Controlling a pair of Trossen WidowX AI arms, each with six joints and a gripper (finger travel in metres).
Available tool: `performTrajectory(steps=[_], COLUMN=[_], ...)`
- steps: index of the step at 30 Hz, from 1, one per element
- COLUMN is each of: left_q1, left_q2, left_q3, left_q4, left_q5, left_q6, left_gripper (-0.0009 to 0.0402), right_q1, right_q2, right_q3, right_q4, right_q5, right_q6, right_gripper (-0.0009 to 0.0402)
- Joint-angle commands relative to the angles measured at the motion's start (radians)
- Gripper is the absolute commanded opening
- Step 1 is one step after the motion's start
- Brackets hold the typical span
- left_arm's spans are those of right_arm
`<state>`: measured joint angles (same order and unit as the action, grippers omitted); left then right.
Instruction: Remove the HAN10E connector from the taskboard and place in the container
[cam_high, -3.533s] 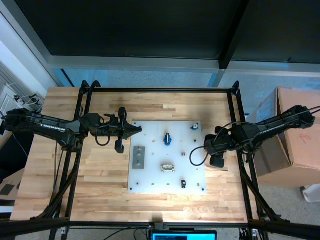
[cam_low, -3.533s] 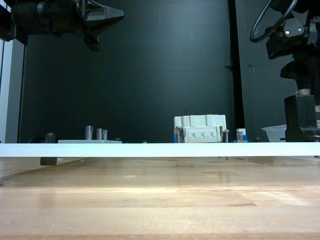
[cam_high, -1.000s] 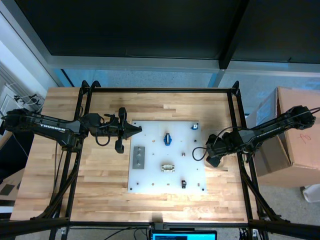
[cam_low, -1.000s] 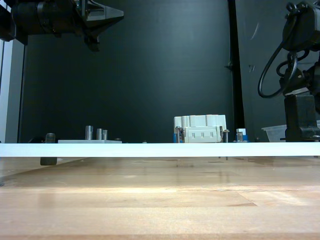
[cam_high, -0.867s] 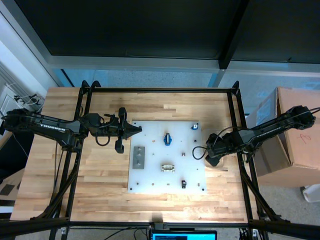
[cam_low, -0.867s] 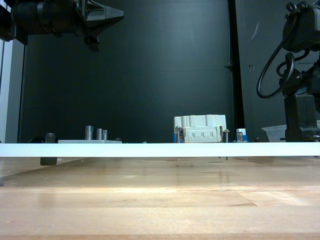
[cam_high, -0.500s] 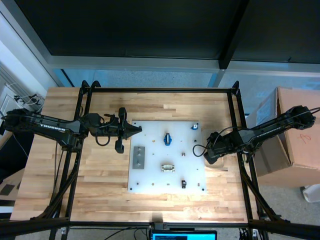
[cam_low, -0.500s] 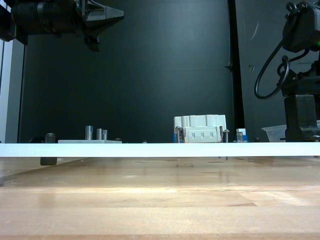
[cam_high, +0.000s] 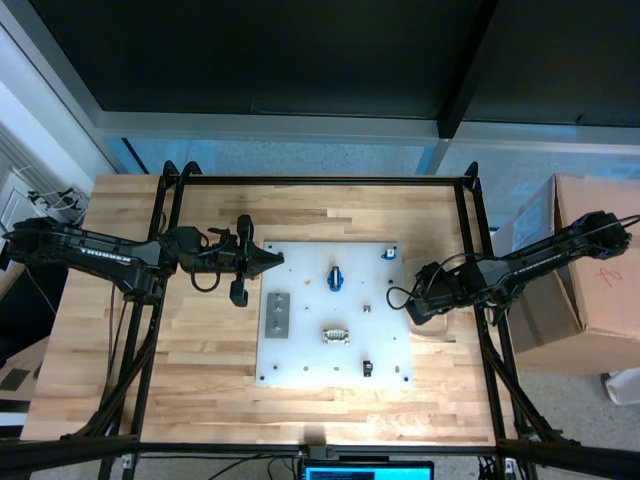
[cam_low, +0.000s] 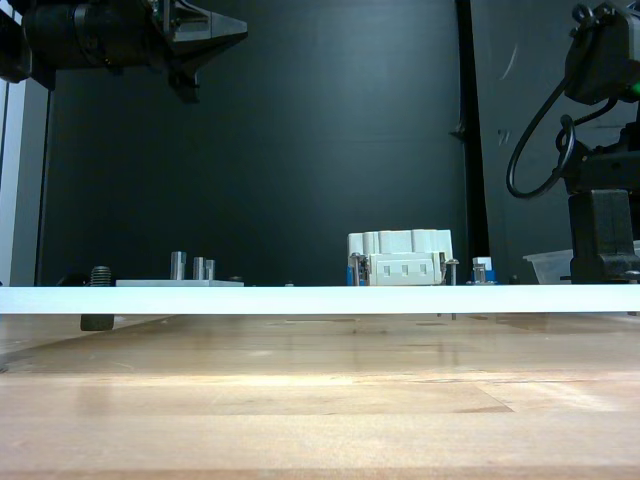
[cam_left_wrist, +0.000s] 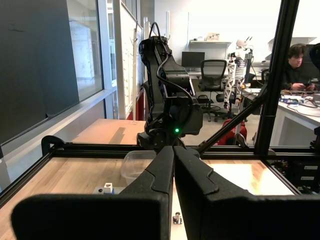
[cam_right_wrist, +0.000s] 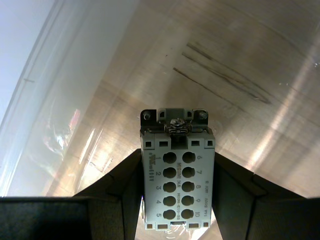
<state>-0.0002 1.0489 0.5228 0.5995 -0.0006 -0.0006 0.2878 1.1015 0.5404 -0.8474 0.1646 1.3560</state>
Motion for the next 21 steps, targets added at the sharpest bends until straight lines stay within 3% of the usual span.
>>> performTrajectory(steps=[1,9,12,21], left_q1=[0.0,0.0,0.0,0.0], left_q2=[0.0,0.0,0.0,0.0], left_q3=[0.0,0.0,0.0,0.0], left_q4=[0.0,0.0,0.0,0.0], left_q5=[0.0,0.0,0.0,0.0], left_q6=[0.0,0.0,0.0,0.0], left_gripper=[0.0,0.0,0.0,0.0], right_q1=[0.0,0.0,0.0,0.0], right_q2=[0.0,0.001,0.006,0.006], right_q3=[0.0,0.0,-0.008,0.006], right_q4=[0.001,0.005,0.043,0.014], right_q5=[0.001,-0.01,-0.089,-0.077], right_q6=[0.008,-0.003,-0.054,-0.137], right_gripper=[0.0096,0.0141,0.0187,0.0328])
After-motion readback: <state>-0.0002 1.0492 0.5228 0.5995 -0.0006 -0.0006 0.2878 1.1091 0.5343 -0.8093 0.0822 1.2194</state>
